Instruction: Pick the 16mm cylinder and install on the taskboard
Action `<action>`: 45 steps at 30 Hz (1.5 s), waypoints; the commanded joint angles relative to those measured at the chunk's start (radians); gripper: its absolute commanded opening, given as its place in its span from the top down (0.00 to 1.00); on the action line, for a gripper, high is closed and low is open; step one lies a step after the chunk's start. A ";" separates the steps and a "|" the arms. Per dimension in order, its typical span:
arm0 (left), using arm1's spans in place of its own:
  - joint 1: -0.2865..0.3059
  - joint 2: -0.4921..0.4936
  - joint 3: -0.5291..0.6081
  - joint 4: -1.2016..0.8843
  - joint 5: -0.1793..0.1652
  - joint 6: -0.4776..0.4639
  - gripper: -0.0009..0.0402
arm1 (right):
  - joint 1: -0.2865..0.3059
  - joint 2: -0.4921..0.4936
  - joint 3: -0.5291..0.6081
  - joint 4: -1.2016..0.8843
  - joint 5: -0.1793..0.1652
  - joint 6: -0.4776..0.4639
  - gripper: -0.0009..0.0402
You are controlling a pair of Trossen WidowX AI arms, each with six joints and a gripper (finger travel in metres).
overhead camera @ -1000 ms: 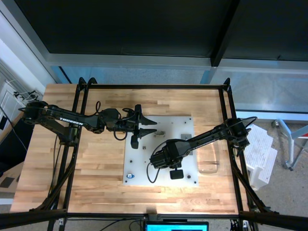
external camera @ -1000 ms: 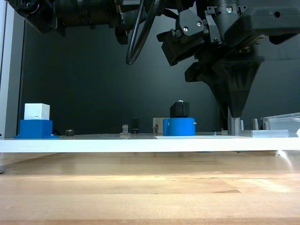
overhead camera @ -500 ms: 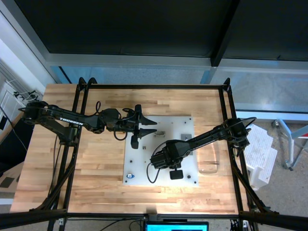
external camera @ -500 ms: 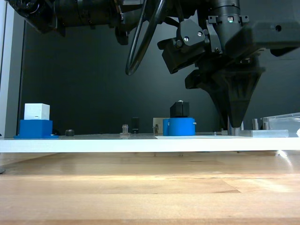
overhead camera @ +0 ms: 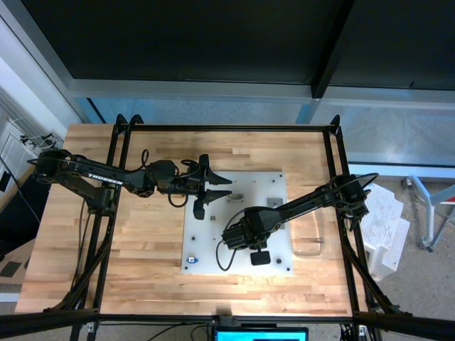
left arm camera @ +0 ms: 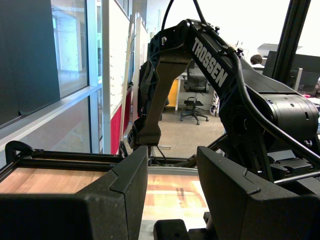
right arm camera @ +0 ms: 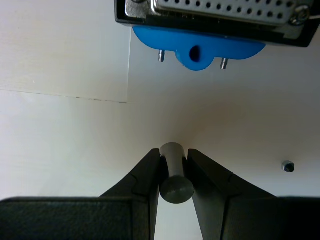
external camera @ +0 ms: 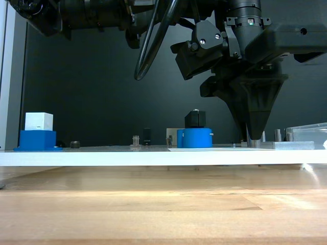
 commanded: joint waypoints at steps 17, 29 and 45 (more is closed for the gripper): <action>0.000 0.000 0.000 0.000 0.000 0.000 0.66 | 0.002 -0.035 0.001 0.006 0.012 0.012 0.43; 0.000 0.000 0.000 0.000 0.000 0.000 0.66 | 0.005 -0.165 -0.001 -0.026 0.038 0.025 0.42; 0.000 0.000 0.000 0.000 0.000 0.000 0.66 | 0.011 -0.367 -0.216 0.071 0.058 0.031 0.42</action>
